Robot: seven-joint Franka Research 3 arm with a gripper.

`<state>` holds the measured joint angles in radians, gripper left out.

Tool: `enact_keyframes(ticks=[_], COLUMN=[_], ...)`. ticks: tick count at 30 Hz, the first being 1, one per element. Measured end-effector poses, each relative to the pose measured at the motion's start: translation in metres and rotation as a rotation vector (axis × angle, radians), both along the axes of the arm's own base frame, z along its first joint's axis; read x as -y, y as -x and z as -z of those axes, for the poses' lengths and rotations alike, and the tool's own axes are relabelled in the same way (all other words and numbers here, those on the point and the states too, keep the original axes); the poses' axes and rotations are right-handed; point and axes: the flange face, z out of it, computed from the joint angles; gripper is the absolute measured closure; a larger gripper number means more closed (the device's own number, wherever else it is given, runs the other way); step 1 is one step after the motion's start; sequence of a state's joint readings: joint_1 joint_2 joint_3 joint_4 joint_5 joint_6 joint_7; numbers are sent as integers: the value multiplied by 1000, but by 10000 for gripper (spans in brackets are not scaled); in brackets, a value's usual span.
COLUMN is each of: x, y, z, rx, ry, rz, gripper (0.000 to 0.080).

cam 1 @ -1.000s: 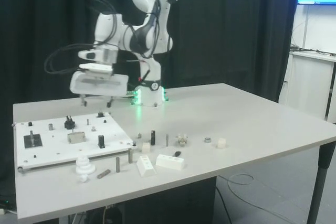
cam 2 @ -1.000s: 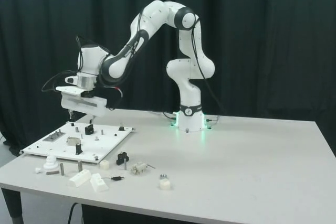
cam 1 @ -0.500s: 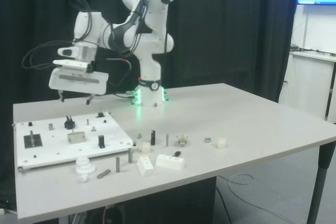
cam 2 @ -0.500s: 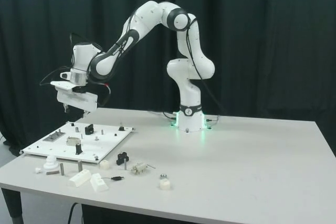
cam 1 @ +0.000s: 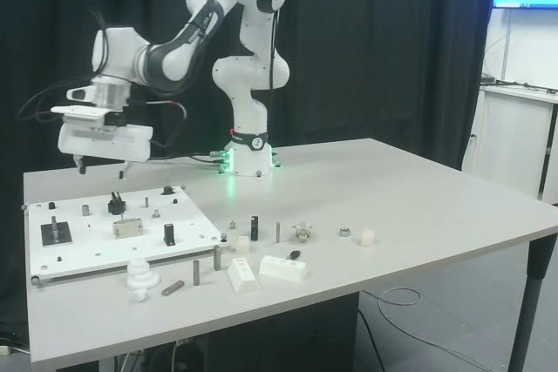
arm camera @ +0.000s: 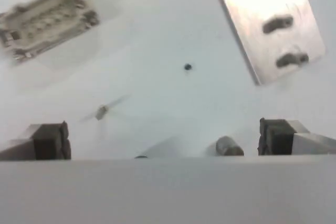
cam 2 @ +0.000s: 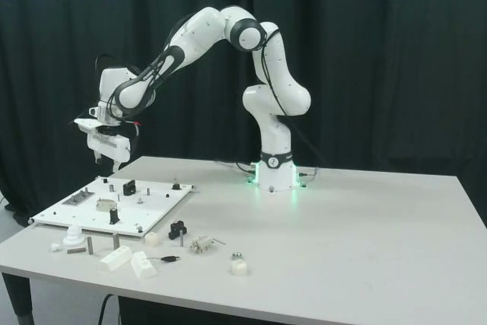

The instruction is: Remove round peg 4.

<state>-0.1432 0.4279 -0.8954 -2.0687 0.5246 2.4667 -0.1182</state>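
Hovering high over the far side of the flat white assembly board (cam 1: 87,254) on the grey table (cam 1: 392,189), my gripper (cam 1: 100,165) points straight down with nothing in it. In the wrist view the two black fingertip pads (arm camera: 47,140) stand wide apart, so the gripper (arm camera: 161,139) is spread and empty. Between the pads and well below them sits a short grey round metal peg (arm camera: 229,146), seen almost end-on. I take this for round peg 4, but no label shows, so that is a guess. It stands in the board with its long axis upright, roughly in line with my approach. It is off centre, much closer to one pad than the other, not midway. The wrist view also shows a thin grey metal pin (arm camera: 102,111) nearer the other pad, a small black hole (arm camera: 187,66), a grey multi-pin connector block (arm camera: 44,17) and a grey metal plate with two slots (arm camera: 270,22). All of these are on the board and clear of the pads. From the room views I cannot match the peg to any one of the small posts on the board. The task is not started, with the peg in its hole and no contact. My next move needs a sideways shift to centre the peg between the pads, then a straight descent, a close and a vertical pull. The risk is a pad coming down on the peg top if I drop uncentred.
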Motion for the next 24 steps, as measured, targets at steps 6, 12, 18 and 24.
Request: enact_keyframes(ticks=[6, 12, 18, 24], x=[17, 31, 43, 52], y=[16, 26, 33, 39], z=[10, 18, 27, 36], rx=[17, -1, -27, -49], ry=[-43, -74, -98, -126], rz=[116, 168, 194, 220], gripper=[3, 3, 3, 3])
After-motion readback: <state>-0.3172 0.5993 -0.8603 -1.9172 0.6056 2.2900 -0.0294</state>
